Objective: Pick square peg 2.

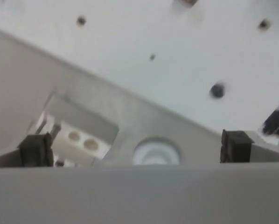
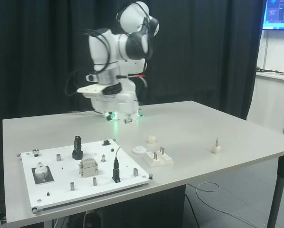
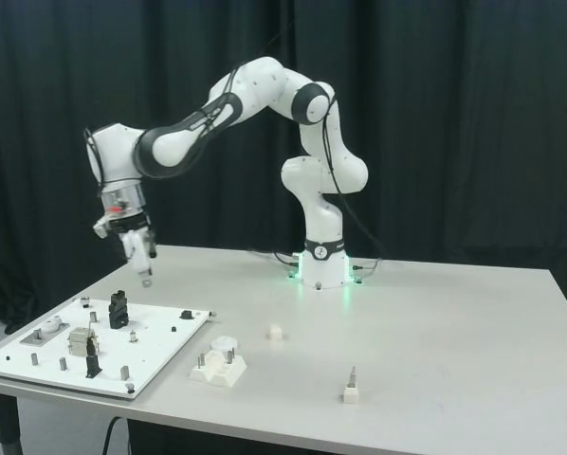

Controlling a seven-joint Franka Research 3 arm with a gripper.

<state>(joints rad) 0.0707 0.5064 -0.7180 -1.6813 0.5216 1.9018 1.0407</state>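
Observation:
Two small metal pegs stand upright in a pair of white holder blocks point(image 2: 159, 158) point(image 3: 217, 368) on the grey table, right of the white board; the wrist view shows those blocks point(image 1: 80, 142) only partly. A third peg stands in its own white holder point(image 2: 216, 147) point(image 3: 351, 390) farther right. I cannot tell which one is square peg 2. My gripper point(image 1: 135, 148) point(image 2: 127, 119) point(image 3: 145, 273) hangs high above the table, near the board's far side and well away from the pegs. It is open, with nothing between its black pads point(image 1: 235, 145).
The white board point(image 2: 132, 183) point(image 3: 160, 365) carries black connectors, a grey block and several short posts. A white disc point(image 2: 139, 150) point(image 3: 225, 343) point(image 1: 156, 151) and a small white cube point(image 2: 151, 139) point(image 3: 275, 333) lie beside the holders. The arm's base point(image 3: 322, 265) stands at the table's back.

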